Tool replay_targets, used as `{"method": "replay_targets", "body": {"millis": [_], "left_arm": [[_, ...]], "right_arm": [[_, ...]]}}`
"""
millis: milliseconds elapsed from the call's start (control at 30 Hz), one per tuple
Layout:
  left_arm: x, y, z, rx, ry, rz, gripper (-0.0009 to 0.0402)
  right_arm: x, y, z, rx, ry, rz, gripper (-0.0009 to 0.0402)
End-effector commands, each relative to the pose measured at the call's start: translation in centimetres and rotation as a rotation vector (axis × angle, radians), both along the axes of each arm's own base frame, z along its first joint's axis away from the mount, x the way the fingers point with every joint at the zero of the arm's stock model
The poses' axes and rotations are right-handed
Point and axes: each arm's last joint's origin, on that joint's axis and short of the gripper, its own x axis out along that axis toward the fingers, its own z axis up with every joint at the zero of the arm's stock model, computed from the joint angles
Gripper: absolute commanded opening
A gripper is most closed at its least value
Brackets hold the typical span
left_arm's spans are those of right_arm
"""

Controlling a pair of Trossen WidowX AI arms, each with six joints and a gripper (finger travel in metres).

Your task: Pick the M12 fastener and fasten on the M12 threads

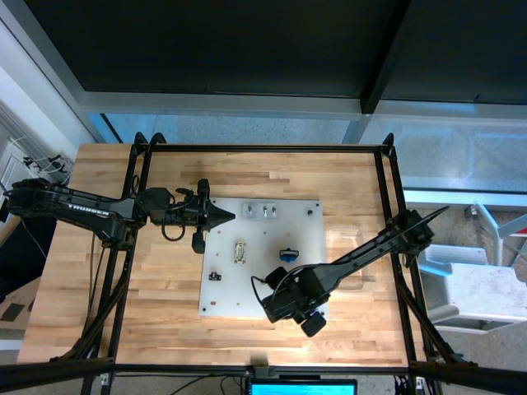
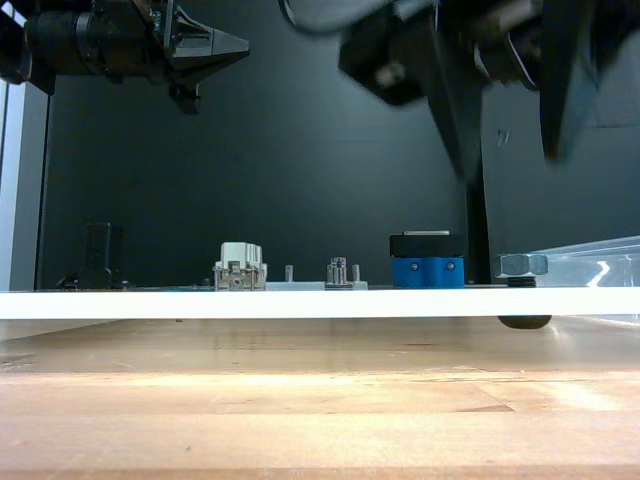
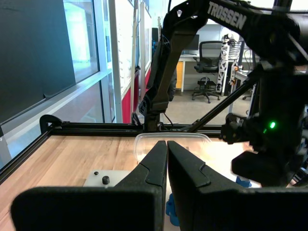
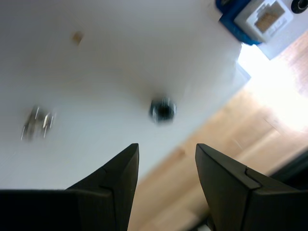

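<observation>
The silver M12 nut sits on its stud, the M12 threads, whose black ribs show just beneath it at the white board's near right edge. In the right wrist view the nut is a blurred ring with a dark hole, on the board beyond the fingertips. My right gripper hangs open above it and apart from it, holding nothing. It covers the nut and stud in the high view. My left gripper is shut and empty, raised over the board's far left edge.
A blue connector stands mid-board, left of the stud in the low view. A clear tray lies on the table right of the board. A pale connector and small silver posts stand further left on the board.
</observation>
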Motion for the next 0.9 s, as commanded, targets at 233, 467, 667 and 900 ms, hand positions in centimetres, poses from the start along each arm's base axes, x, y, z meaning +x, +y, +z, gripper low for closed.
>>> {"method": "replay_targets", "body": {"millis": [233,467,667,900], "left_arm": [[0.0,0.0,0.0,0.0,0.0,0.0,0.0],[0.0,0.0,0.0,0.0,0.0,-0.001,0.0],[0.0,0.0,0.0,0.0,0.0,0.0,0.0],[0.0,0.0,0.0,0.0,0.0,0.0,0.0]], "right_arm": [[-1.5,-0.8,3.2,-0.079,-0.083,0.359,0.0155],[-1.9,-0.9,3.3,-0.18,-0.104,0.754,0.0155],[-2.0,-0.9,3.3,-0.255,-0.138,1.063,0.0155],[-2.0,-0.9,3.2,-0.366,-0.188,1.493,0.0155]]}}
